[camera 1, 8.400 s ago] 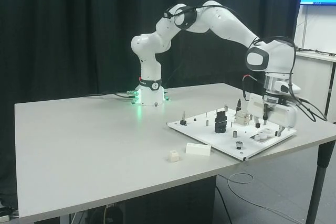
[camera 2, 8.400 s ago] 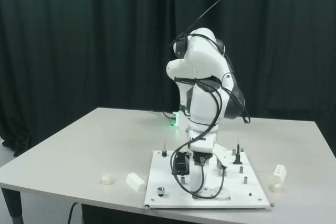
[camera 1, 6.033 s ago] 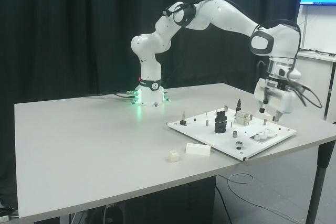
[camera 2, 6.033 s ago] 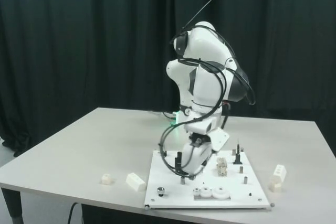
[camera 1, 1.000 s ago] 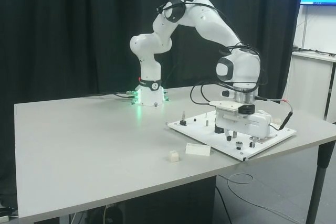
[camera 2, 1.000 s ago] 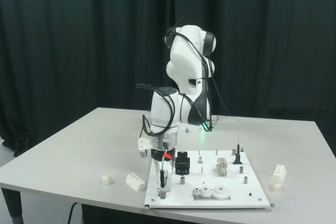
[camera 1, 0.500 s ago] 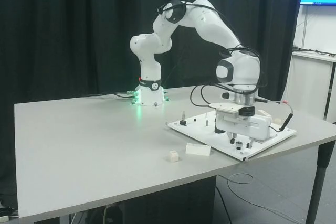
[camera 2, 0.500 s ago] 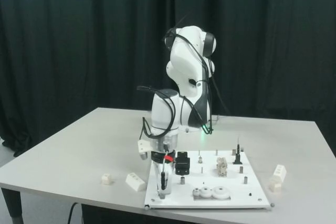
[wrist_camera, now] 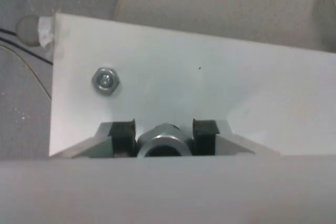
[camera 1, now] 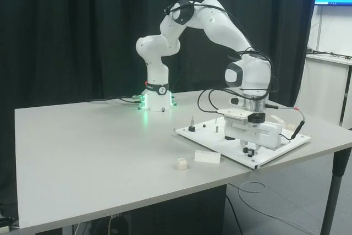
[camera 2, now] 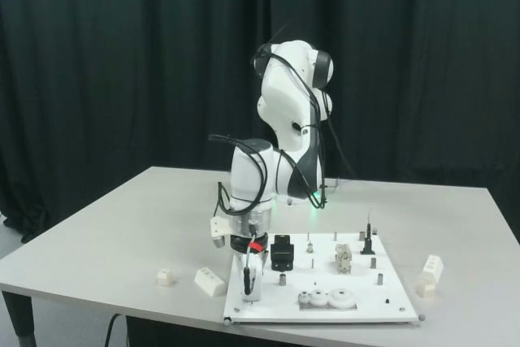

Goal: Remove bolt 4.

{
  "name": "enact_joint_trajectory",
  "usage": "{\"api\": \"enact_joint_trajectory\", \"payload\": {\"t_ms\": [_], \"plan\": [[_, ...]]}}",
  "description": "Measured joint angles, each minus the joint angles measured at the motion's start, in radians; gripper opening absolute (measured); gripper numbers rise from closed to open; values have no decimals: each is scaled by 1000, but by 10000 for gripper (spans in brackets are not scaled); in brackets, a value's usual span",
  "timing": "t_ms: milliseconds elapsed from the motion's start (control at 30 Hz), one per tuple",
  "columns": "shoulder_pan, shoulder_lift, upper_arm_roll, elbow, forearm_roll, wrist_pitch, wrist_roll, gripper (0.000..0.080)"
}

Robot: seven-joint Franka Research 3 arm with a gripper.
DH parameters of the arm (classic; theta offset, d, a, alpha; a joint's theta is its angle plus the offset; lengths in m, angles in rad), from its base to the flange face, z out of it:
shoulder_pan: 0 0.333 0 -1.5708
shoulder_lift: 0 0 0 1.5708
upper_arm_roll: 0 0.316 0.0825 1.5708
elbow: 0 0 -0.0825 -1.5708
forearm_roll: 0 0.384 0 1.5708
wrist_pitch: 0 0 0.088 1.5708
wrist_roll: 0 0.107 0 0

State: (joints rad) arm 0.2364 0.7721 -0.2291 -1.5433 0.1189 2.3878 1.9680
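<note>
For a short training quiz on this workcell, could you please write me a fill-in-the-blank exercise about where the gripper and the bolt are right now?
1. In the wrist view, the bolt sits ____ the two black fingers.
2. The bolt stands on the ____ board.
3. The gripper is at the board's corner nearest the table's ____ edge.
4. Two small white blocks lie ____ the board, on the table.

Missing words: between; white; front; beside
</note>
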Motion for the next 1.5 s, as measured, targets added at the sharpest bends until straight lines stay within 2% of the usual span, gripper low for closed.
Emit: {"api": "enact_joint_trajectory", "payload": {"t_ms": [433, 733, 967, 1333, 1500], "plan": [[0, 0, 3, 0, 0, -4, -85, 230], [-9, 1, 14, 5, 2, -1, -452, 230], [-17, 3, 22, 9, 2, 0, -615, 228], [-19, 3, 26, 11, 3, 0, -944, 228], [-19, 3, 27, 11, 4, 0, -1031, 228]]}}
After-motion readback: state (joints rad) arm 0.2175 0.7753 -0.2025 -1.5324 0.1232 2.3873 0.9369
